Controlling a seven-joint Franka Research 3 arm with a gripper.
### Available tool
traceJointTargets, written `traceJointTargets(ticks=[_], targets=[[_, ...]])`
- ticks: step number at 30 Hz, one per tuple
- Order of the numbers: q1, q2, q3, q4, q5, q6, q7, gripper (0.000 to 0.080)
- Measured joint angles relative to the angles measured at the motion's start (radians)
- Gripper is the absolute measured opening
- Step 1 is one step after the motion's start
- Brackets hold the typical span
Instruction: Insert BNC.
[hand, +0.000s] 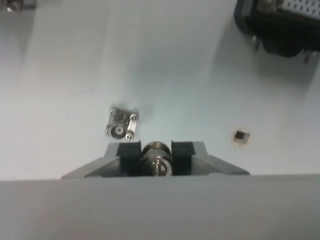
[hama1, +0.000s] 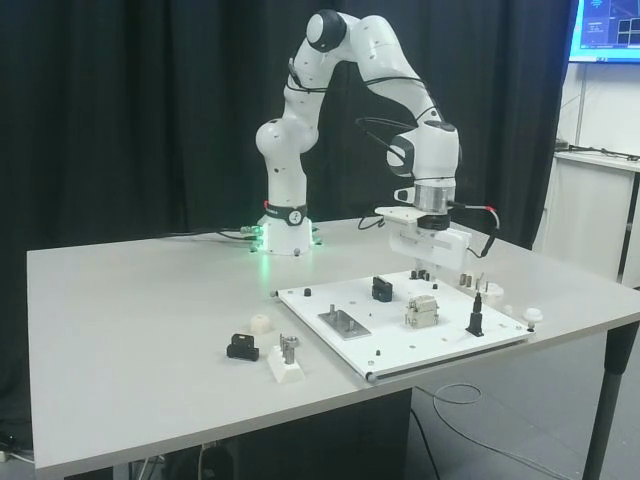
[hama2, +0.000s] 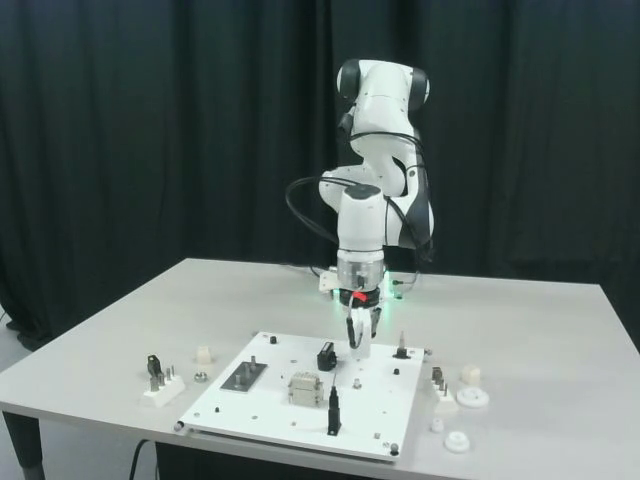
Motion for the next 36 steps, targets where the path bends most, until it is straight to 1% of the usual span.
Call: traceJointTargets(ticks=[9, 21, 36], targets=[[0.001, 0.020, 0.010, 0.000, 0.003, 0.015, 0.011, 0.0123], [0.001, 0.044, 0.022, 0.000, 0.014, 0.051, 0.037, 0.0123], [-0.001, 0.051, 0.022, 0.000, 0.031, 0.070, 0.037, 0.0123]])
